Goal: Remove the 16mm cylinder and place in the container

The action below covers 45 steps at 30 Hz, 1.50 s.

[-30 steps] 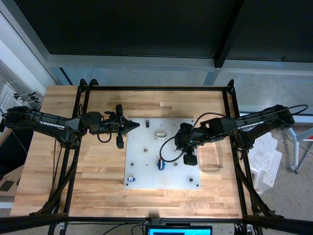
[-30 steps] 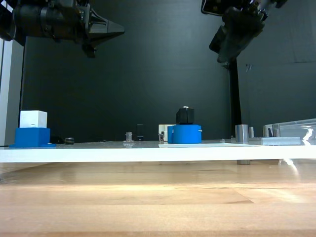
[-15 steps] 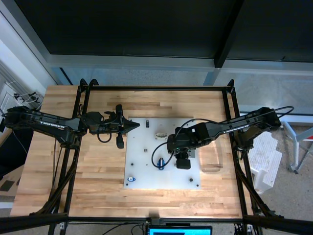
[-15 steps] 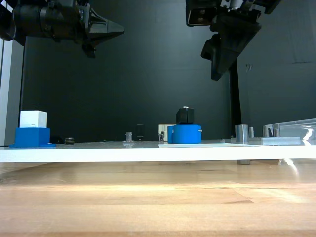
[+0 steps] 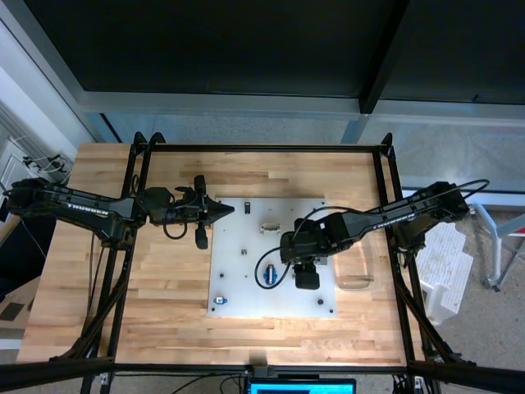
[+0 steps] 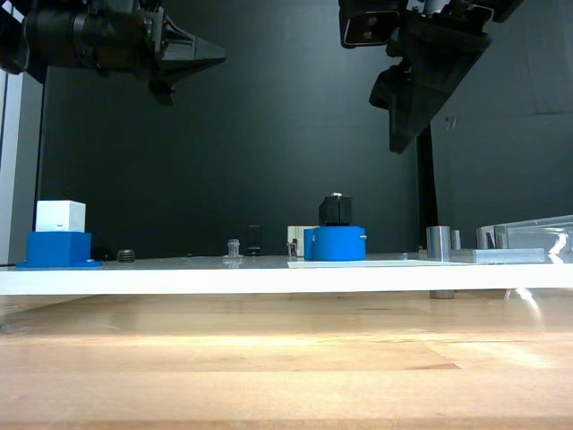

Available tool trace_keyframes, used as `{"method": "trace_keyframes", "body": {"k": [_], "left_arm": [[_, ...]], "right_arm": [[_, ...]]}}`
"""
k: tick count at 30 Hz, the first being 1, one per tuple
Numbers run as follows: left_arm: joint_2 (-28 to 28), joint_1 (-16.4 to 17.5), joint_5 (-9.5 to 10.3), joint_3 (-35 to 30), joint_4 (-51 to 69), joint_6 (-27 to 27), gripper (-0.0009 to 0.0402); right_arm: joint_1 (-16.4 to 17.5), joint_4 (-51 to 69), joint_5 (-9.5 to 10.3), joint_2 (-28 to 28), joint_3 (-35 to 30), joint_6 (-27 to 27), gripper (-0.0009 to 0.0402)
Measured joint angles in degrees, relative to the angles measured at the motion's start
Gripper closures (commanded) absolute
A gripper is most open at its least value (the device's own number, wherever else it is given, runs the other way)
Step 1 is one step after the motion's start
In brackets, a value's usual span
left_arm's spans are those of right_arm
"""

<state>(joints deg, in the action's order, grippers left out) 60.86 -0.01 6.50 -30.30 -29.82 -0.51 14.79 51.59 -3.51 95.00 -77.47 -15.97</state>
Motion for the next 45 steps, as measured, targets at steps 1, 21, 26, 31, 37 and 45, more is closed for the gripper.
{"method": "trace_keyframes", "body": {"k": [1, 21, 26, 31, 37, 45], "left_arm": [[-0.02, 0.0, 0.0, 0.0, -0.02, -0.02, 0.0393], [0.0, 0.0, 0.0, 0.0, 0.0, 0.0, 0.0393], [0.0, 0.0, 0.0, 0.0, 0.0, 0.0, 0.0393], [0.0, 0.0, 0.0, -0.02, 0.0, 0.0, 0.0393], [-0.02, 0.0, 0.0, -0.02, 0.0, 0.0, 0.0393], [-0.02, 0.0, 0.0, 0.0, -0.02, 0.0, 0.0393]], "right_arm": [[0.31, 0.13, 0.04, 0.35, 0.0, -0.04, 0.0193], [5.14, -0.24, 0.0, 7.43, 0.02, -0.02, 0.0196], [5.66, -0.44, 0.07, 8.46, 0.02, 0.17, 0.0211], [5.99, -1.14, 0.17, 9.46, 0.04, 0.37, 0.0228], [6.54, -1.97, 0.7, 10.49, 0.04, 0.26, 0.0256], [6.82, -2.62, 0.46, 10.51, 0.09, 0.2, 0.0311]]}}
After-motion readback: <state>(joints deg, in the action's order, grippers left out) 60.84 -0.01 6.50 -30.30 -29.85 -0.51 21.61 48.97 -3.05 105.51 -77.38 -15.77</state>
